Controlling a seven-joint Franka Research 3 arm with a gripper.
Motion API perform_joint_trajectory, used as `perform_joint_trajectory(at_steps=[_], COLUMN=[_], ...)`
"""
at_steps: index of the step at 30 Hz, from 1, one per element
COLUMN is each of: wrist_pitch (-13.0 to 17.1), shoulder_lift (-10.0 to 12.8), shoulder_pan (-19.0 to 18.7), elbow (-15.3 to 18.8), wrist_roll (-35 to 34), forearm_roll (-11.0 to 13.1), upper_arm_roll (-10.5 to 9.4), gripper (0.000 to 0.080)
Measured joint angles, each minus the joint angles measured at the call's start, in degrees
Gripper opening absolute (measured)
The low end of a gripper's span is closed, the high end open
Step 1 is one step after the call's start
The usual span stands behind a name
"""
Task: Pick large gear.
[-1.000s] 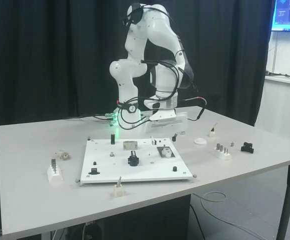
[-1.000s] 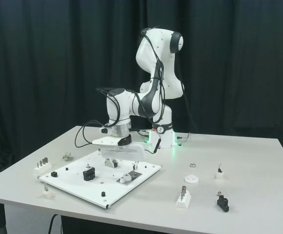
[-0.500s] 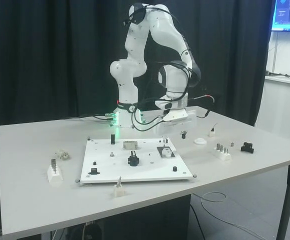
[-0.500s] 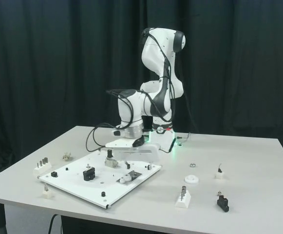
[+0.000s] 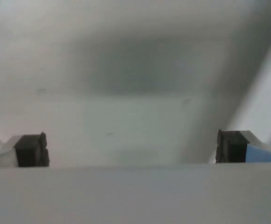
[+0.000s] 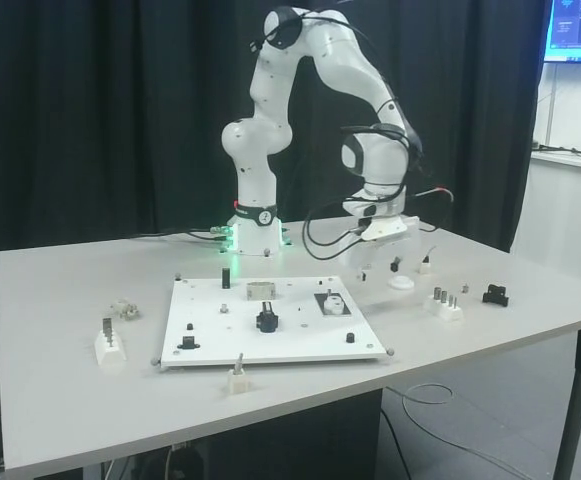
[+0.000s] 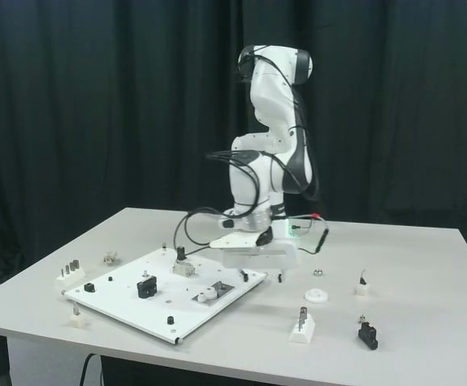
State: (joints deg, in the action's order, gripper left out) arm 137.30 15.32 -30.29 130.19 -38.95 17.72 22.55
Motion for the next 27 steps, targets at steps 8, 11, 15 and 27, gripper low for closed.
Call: perform_joint_trajectory(at_steps=[8, 11, 15, 27], wrist_pitch=[1.5, 2.4, 3.5, 7.6], shoulder_lift=[0.0, 0.0, 0.0, 0.0], shoulder_pan=[-2.5, -3.4, -4.5, -6.6], elbow=[1.0, 1.7, 2.8, 6.2], wrist_roll=[-4.0, -5.1, -6.7, -13.8], forearm_roll=[-0.1, -0.1, -0.1, -0.5], upper_arm_roll=[-2.24, -2.89, -3.8, -7.64], gripper=[0.08, 0.08, 0.08, 0.08])
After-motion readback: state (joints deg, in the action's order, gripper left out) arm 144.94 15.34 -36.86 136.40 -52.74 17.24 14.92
